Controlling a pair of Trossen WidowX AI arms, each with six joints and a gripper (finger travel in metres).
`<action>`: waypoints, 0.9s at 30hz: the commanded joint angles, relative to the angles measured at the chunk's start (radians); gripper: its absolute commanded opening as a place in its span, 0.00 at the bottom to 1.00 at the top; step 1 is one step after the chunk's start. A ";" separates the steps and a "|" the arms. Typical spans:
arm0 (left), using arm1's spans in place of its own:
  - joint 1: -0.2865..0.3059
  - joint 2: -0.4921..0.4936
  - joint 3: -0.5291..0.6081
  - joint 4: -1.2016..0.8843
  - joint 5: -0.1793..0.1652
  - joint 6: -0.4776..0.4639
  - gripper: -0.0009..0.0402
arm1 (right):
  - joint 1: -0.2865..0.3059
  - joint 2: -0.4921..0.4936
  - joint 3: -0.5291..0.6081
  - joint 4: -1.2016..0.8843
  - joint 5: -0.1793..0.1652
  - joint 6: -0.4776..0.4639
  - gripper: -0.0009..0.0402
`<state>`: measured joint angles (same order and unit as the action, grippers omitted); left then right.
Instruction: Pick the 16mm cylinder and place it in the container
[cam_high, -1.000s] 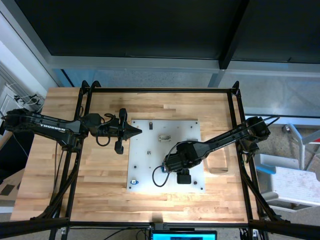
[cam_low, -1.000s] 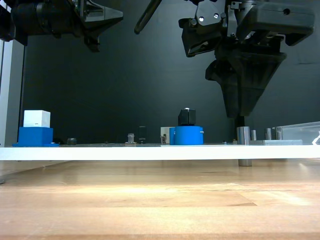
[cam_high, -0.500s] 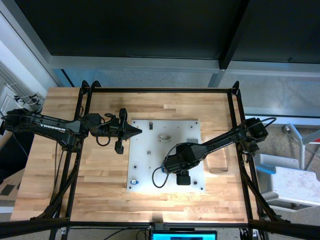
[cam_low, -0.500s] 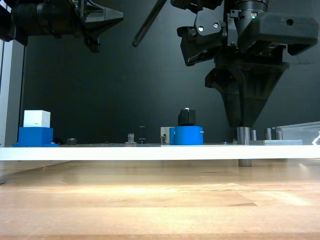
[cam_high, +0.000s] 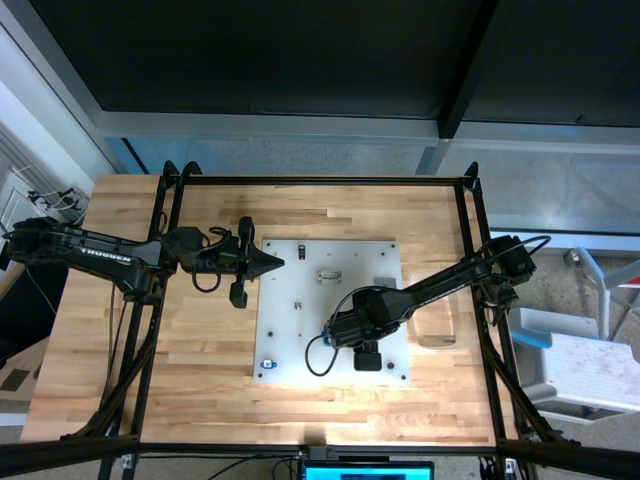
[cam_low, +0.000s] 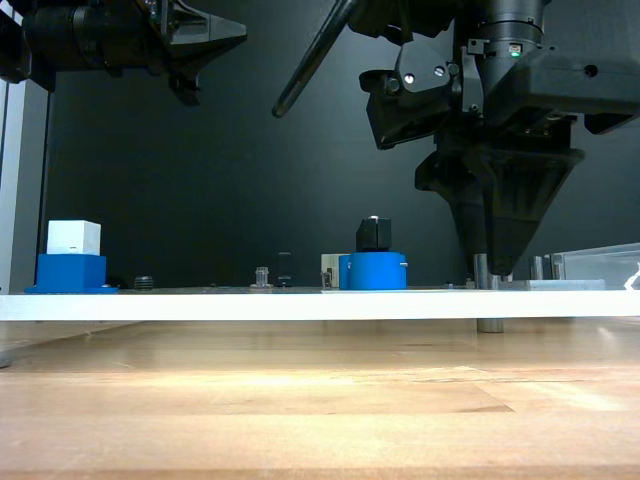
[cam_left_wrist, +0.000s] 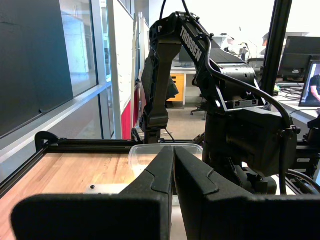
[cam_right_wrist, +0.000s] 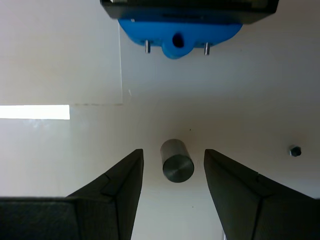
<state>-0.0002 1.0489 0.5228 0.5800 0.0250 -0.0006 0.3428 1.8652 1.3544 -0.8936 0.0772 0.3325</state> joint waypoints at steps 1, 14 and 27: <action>0.000 0.000 0.000 0.000 0.000 0.000 0.02 | 0.000 0.000 -0.004 0.001 0.000 0.000 0.41; 0.000 0.000 0.000 0.000 0.000 0.000 0.02 | -0.001 -0.001 -0.004 0.003 0.000 -0.001 0.21; 0.000 0.000 0.000 0.000 0.000 0.000 0.02 | 0.000 -0.007 -0.004 0.005 -0.003 -0.001 0.08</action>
<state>-0.0002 1.0489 0.5228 0.5804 0.0254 -0.0006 0.3424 1.8614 1.3499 -0.8894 0.0746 0.3317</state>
